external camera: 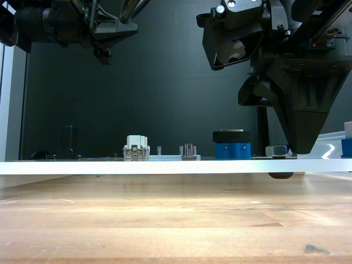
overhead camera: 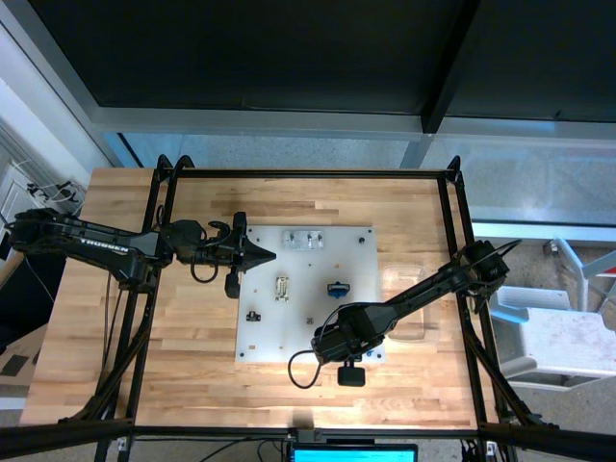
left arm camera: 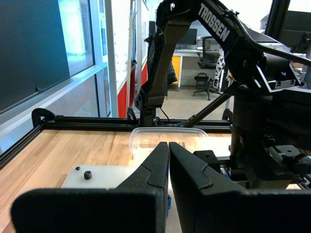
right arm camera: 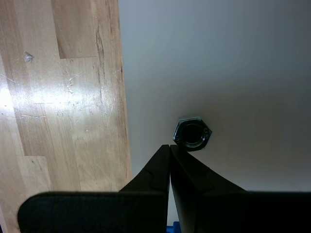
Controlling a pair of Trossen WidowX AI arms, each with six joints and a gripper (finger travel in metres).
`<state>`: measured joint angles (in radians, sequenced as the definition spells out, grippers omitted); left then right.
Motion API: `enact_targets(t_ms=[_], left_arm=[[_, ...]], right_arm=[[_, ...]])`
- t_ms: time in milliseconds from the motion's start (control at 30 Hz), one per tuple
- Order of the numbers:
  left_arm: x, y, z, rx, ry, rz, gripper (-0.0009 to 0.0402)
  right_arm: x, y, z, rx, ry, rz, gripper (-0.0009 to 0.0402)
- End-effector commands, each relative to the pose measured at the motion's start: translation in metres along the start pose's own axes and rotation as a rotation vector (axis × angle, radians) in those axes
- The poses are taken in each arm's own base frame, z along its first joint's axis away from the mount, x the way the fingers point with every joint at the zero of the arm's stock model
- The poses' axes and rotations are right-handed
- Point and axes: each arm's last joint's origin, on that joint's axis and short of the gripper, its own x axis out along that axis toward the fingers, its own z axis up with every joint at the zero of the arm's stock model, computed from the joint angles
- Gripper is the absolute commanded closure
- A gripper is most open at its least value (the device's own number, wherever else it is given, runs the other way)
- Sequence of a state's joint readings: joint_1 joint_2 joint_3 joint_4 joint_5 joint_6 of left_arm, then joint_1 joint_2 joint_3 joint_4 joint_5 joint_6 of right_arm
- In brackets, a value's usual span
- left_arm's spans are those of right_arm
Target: Unfasten the M12 fastener and place in the container
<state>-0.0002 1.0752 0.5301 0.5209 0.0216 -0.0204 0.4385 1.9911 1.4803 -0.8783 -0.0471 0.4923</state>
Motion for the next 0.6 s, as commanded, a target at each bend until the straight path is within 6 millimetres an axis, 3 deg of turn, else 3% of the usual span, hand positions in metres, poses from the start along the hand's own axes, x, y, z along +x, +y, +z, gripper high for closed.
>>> enact_targets(t_ms=[33,100,233,600], left_arm=[[0.000,0.000,0.000,0.000,0.000,0.000,0.0393],[0.000,0.000,0.000,0.000,0.000,0.000,0.0393],[0.000,0.000,0.000,0.000,0.000,0.000,0.0393],[0.000,0.000,0.000,0.000,0.000,0.000,0.0393]], right_arm=[[-0.001,0.000,0.000,0.001,-0.005,-0.003,0.0393],[-0.002,-0.002,0.000,0.003,-0.021,-0.044,0.0393],[-0.011,-0.011,-0.004,0.122,-0.103,-0.285,0.0393],[-0.022,-0.007,-0.008,0.121,-0.053,-0.169,0.0393]])
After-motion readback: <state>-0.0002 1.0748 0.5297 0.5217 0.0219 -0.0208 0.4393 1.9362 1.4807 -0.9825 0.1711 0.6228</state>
